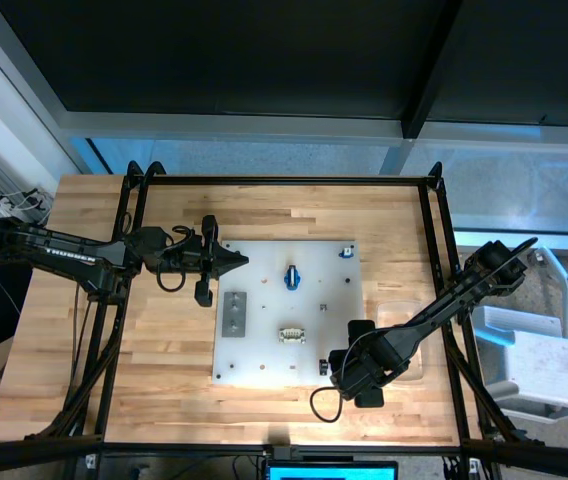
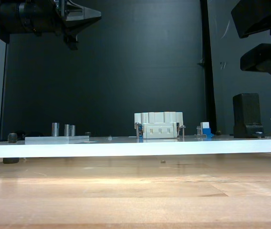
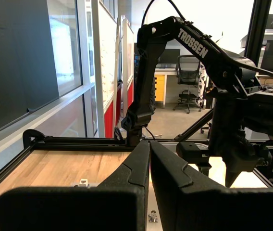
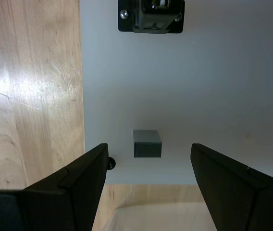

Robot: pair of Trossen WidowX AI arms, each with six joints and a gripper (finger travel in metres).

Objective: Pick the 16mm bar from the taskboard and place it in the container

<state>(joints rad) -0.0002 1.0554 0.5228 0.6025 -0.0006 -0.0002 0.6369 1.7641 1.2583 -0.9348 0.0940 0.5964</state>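
Aloft, closed left gripper (image 1: 241, 261) overhangs taskboard (image 1: 264, 335); spread right gripper (image 4: 148, 148) overlooks black fitting (image 4: 151, 17).

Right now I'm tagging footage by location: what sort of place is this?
Probably a robotics lab: wooden table, taskboard, office chair beyond. Left gripper shut above the board's left edge; right gripper open over its near-right corner.

grey 16mm bar (image 4: 147, 143), on taskboard (image 4: 208, 86), near corner

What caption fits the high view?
Shut left end effector above the white square plastic taskboard's far-left corner; open right end effector above its near-right corner.
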